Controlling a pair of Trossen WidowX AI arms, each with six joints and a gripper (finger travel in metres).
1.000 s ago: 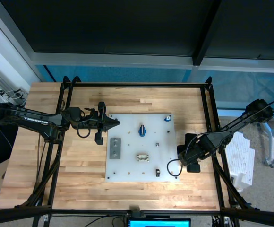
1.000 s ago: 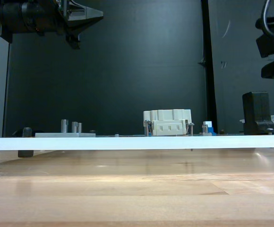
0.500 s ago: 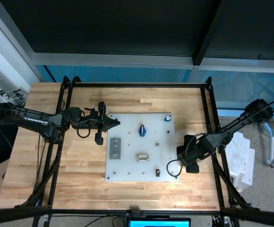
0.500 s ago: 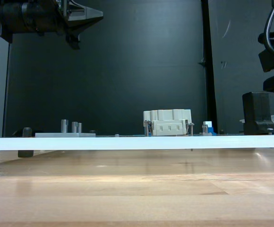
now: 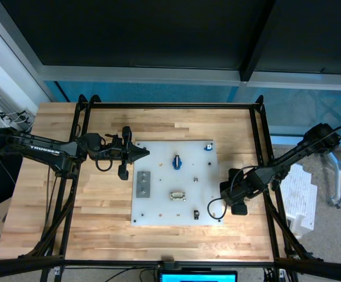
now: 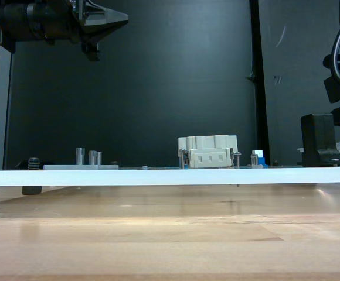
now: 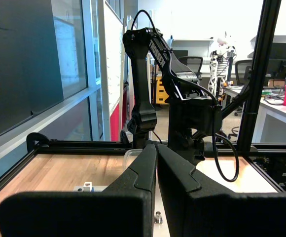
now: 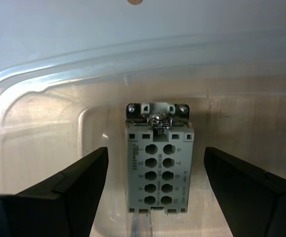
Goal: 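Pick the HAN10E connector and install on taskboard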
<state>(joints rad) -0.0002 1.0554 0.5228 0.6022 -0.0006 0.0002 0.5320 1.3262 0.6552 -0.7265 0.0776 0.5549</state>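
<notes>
HAN10E connector point(image 8: 157, 168): lies in the clear tray point(image 8: 84, 74), numbered contact holes facing my right wrist camera, metal screw end toward the tray wall.
Right tool point(image 8: 156, 153): released, one finger on each side of the connector and neither touching it. In the high view it hangs right of centre, just off the taskboard's right edge.
Left tool point(image 7: 156, 145): clenched on nothing, held high by the taskboard's upper left corner, well apart from the work.
Taskboard point(image 5: 159, 176): flat on the surface point(image 5: 100, 235). A beige housing point(image 5: 178, 195) stands at the board's lower middle; I judge that to be the seat.
Risk, grasp: the gaps to the two fingers look uneven. If I close off-centre, one finger lands first and the block may skid or twist on the slick tray floor.
Risk, depth: gripped too shallow, it could pivot and drop on the lift.
Risk, tray: the wall sits near. A finger catching it could drag or tip the tray.
Risk, install: a skewed hold would bring it to the housing crooked, and it could jam.
</notes>
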